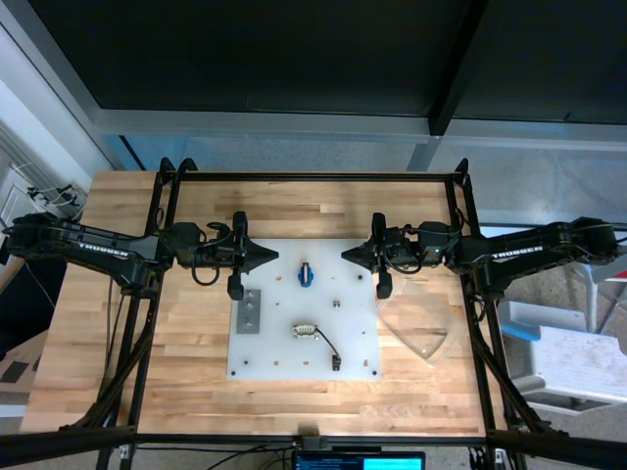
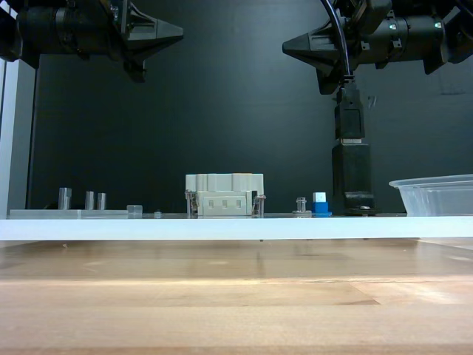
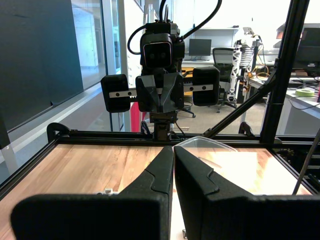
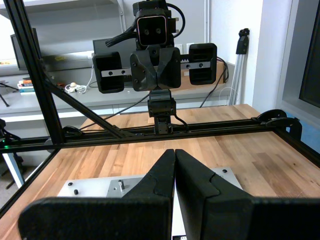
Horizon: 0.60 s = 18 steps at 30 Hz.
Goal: Remove the USB connector from the USB hub and place in the container
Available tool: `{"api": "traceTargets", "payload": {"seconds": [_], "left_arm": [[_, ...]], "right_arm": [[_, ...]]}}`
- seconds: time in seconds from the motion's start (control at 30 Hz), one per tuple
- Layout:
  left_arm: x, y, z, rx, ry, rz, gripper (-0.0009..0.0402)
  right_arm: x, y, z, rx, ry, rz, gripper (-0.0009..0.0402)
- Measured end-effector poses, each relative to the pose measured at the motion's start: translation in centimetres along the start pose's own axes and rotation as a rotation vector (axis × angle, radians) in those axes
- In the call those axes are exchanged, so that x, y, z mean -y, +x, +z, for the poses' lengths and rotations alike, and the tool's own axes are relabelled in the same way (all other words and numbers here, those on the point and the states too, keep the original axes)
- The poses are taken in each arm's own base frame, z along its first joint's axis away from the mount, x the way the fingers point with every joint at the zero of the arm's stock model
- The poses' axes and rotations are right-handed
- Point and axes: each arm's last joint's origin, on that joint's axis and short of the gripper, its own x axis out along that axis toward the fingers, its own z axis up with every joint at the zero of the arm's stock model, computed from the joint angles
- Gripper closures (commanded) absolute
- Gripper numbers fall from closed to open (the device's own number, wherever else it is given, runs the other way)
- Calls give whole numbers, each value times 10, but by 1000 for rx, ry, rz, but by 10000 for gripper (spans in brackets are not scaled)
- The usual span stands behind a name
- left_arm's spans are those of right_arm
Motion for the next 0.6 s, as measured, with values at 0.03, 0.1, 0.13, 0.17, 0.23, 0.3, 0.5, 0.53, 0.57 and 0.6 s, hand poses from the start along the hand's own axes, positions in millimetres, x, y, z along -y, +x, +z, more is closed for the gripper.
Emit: {"api": "traceTargets", "payload": {"seconds": [0.03,0.1,0.13,0.17,0.23,0.3,0.5,0.53,0.57,0.6], "left_arm": [[0,0,0,0,0,0,392],[0,0,0,0,0,0,392],[0,0,0,0,0,0,392],[0,0,0,0,0,0,392],[0,0,0,0,0,0,392],[0,0,0,0,0,0,392],[0,0,0,0,0,0,392],[0,0,0,1,0,0,392],[0,0,0,0,0,-1,392],[0,0,0,0,0,0,392]], "right_arm": [[0,0,0,0,0,0,393],[0,0,0,0,0,0,393],[0,0,0,0,0,0,393],[0,0,0,0,0,0,393],[0,0,0,0,0,0,393],[0,0,0,0,0,0,393],[0,0,0,0,8,0,393],[0,0,0,1,21,1,393],[0,0,0,0,43,1,393],[0,0,0,0,63,1,393]]}}
